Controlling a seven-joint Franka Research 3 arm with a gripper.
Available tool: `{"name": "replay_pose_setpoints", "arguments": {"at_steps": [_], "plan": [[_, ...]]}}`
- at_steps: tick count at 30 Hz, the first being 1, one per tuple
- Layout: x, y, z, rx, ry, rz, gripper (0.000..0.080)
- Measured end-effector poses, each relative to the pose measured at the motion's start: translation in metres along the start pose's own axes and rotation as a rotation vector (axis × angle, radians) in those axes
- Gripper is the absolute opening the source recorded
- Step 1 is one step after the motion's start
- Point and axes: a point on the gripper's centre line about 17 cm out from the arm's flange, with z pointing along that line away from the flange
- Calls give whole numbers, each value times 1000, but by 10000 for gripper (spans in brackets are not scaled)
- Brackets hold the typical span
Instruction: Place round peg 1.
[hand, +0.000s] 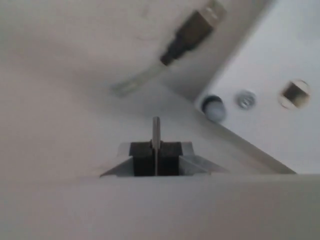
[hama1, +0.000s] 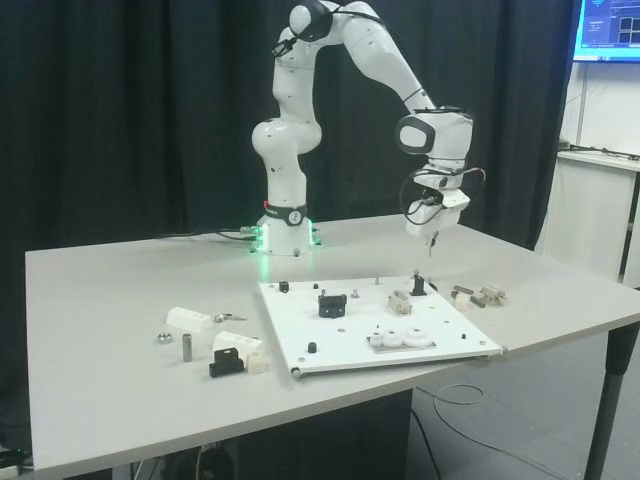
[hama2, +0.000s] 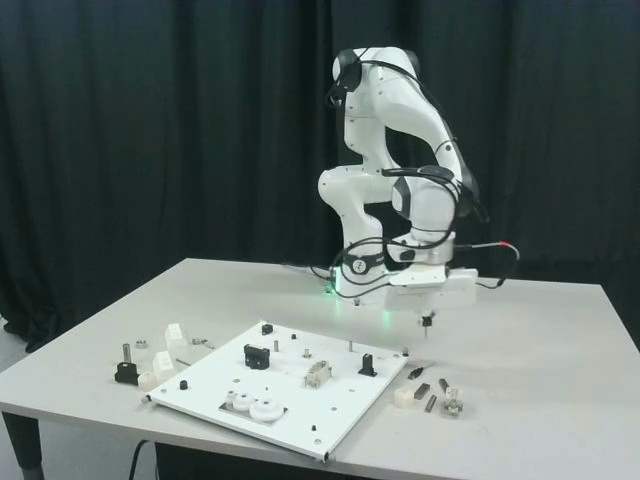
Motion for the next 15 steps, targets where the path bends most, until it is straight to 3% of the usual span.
{"name": "replay_pose_setpoints", "arguments": {"at_steps": [7, 15], "plan": [[18, -20, 9, 1, 31, -26, 26], [39, -32, 16, 3, 44, -39, 26]]}}
